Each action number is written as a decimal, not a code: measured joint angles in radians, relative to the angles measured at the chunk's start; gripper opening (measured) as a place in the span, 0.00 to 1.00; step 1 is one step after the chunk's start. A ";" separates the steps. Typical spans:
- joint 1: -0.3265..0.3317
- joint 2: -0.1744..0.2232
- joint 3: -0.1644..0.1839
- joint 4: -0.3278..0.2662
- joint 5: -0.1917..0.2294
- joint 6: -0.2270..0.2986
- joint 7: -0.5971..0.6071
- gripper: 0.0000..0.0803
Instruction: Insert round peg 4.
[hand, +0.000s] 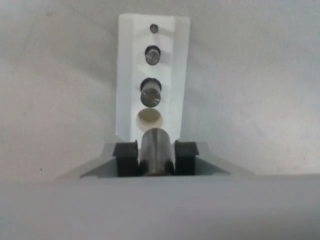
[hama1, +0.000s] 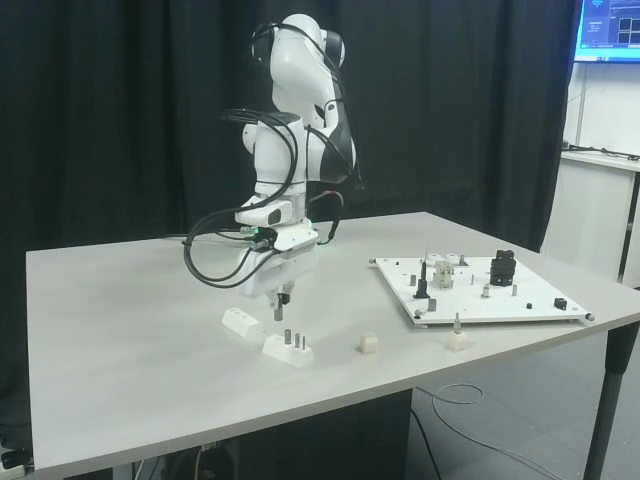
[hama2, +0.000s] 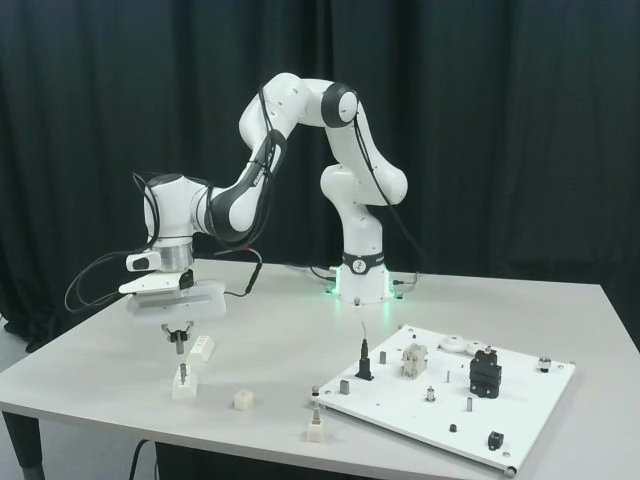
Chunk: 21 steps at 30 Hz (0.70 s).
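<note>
Gripping round peg 4 (hand: 155, 150) between its two black fingertips, the gripper (hand: 155, 159) has its fingers closed snugly on the peg's sides and holds it upright, above the white peg block (hand: 152, 75). In the wrist view the peg's lower end sits just short of the block's one open hole (hand: 149, 116); three smaller pegs (hand: 150, 94) already stand in the other holes in a row. How high the peg hangs over the hole cannot be read there, and the gripper's own body cuts off the near end of the block. From the room cameras the peg (hama2: 181, 345) appears apart from the block (hama2: 183, 384), hanging over it. A second white block (hama1: 242, 322) lies just beside, a small cube (hama1: 369, 344) near, and the white board (hama1: 480, 290) of parts well apart, leaving bare grey table (hama1: 120, 330) around the gripper.
</note>
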 joint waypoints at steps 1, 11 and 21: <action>0.000 0.000 0.000 0.000 0.000 0.000 0.000 0.19; 0.004 -0.001 0.000 0.001 0.000 0.000 0.000 0.19; 0.016 -0.011 0.000 0.002 0.000 -0.003 0.005 0.19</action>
